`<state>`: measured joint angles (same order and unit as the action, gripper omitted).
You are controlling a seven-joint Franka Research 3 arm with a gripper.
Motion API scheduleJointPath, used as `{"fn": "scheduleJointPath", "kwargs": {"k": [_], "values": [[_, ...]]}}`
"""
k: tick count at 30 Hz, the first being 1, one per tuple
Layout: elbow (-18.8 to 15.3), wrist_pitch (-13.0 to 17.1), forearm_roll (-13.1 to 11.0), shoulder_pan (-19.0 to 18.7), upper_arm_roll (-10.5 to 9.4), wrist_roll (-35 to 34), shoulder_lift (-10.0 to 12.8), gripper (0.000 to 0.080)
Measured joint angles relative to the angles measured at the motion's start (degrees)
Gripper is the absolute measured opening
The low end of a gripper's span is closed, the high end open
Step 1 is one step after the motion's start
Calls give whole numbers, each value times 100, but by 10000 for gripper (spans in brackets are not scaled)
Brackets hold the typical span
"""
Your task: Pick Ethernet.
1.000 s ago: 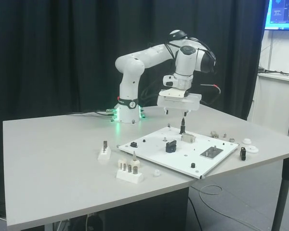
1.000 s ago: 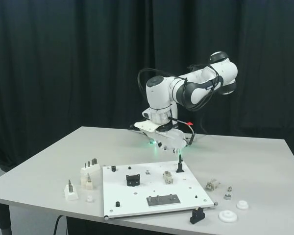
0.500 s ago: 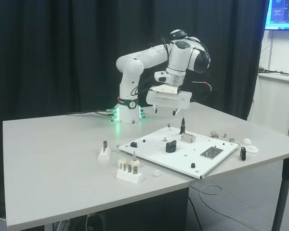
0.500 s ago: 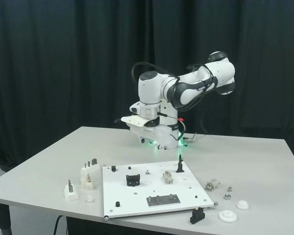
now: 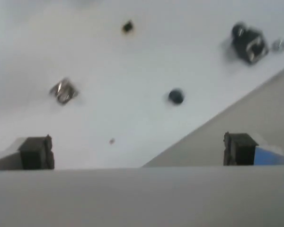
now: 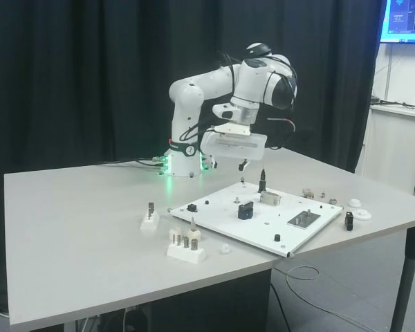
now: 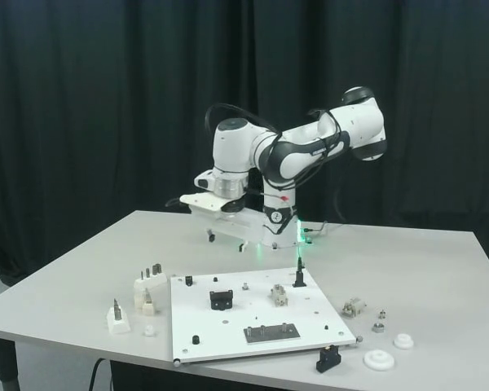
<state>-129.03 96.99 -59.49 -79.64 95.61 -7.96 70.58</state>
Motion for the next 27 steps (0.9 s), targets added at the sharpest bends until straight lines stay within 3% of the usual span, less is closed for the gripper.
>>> {"fn": "scheduleJointPath", "kwargs": {"k": [11,20,27], "values": [[343,408,-109,564,-301,844,5,800],[517,581,-134,919,-319,1484,17,800],[648,669,-357,1214,-320,1793,29,800]]}}
